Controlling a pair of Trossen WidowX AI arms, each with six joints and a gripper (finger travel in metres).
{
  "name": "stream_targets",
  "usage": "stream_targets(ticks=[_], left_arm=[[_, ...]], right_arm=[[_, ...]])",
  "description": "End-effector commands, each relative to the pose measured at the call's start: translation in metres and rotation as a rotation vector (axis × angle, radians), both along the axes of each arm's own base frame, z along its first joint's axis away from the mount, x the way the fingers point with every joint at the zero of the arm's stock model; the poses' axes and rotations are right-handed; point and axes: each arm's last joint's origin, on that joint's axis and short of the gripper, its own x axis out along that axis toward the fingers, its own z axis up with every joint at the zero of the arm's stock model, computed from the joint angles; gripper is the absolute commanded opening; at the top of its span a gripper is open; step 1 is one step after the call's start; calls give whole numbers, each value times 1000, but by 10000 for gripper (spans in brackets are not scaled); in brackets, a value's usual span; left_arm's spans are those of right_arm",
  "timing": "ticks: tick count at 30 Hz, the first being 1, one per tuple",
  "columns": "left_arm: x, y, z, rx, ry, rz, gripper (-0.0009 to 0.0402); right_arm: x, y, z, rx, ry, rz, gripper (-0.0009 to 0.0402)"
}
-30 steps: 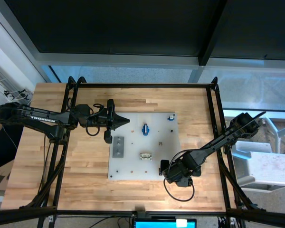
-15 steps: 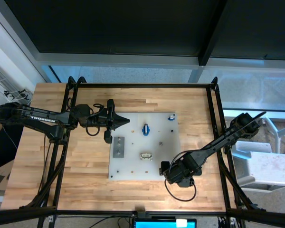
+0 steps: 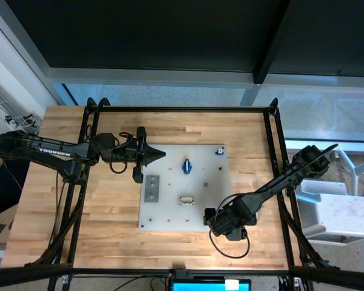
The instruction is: Pick the 16mm bar and place in it's hole on the taskboard
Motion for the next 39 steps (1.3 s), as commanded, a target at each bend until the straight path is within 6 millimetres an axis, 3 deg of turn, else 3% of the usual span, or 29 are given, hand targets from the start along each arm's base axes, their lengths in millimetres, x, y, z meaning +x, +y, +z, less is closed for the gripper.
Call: stream_targets(ticks=[1, 7, 17, 21, 27, 39], left_arm=[[0, 0, 0, 0, -1, 0, 0], [0, 0, 0, 0, -1, 0, 0], [0, 0, 0, 0, -1, 0, 0], [0, 0, 0, 0, -1, 0, 0], [0, 0, 0, 0, -1, 0, 0], [0, 0, 0, 0, -1, 0, 0]], right_arm=[[1, 0, -2, 0, -9, -3, 0], [2, -1, -2, -18, -19, -51, 21], [-1, -2, 8, -4, -29, -63, 226], [-3, -3, 12, -8, -32, -67, 277], [-9, -7, 26, 10, -52, -95, 284], [-19, -14, 42, -5, -74, -97, 251]])
